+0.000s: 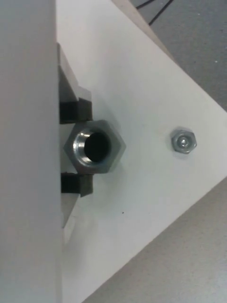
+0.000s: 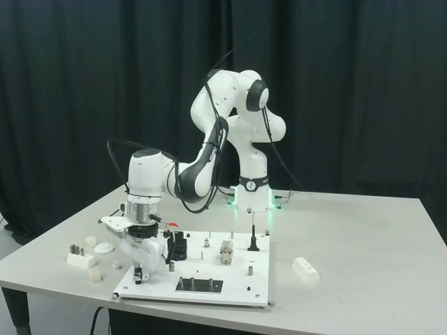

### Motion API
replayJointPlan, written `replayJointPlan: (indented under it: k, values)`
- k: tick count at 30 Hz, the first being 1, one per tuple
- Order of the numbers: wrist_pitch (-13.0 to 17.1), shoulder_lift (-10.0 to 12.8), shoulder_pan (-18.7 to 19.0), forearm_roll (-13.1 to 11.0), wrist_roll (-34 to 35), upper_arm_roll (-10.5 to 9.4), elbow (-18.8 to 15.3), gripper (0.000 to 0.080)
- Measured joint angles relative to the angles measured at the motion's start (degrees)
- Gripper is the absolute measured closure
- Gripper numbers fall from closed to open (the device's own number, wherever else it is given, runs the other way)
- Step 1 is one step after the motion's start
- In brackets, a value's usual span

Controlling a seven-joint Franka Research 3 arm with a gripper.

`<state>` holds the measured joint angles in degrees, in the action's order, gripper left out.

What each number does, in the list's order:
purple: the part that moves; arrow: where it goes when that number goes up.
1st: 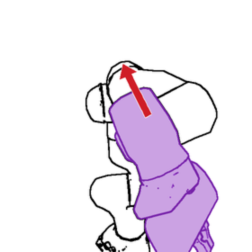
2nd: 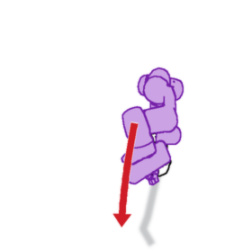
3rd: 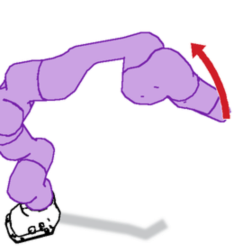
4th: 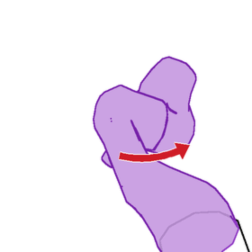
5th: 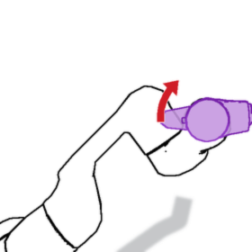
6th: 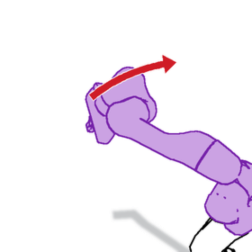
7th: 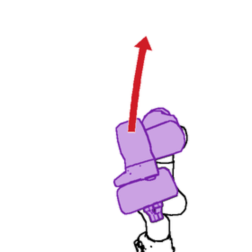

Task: Insert bolt 4.

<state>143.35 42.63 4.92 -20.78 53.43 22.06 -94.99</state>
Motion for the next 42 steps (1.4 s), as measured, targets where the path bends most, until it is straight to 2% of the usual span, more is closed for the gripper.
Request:
replayJointPlan:
  k: [10,26,36,42]
  values:
    - [-0.2,0.0,0.0,0.0,1.1,0.00,0.1,0.0579]
    - [-1.5,0.4,-0.1,0.0,9.2,0.07,1.1,0.0579]
    - [-2.2,0.7,-0.1,0.3,18.2,0.08,1.8,0.0579]
    - [-3.9,1.3,-0.1,1.9,25.5,0.11,3.1,0.0579]
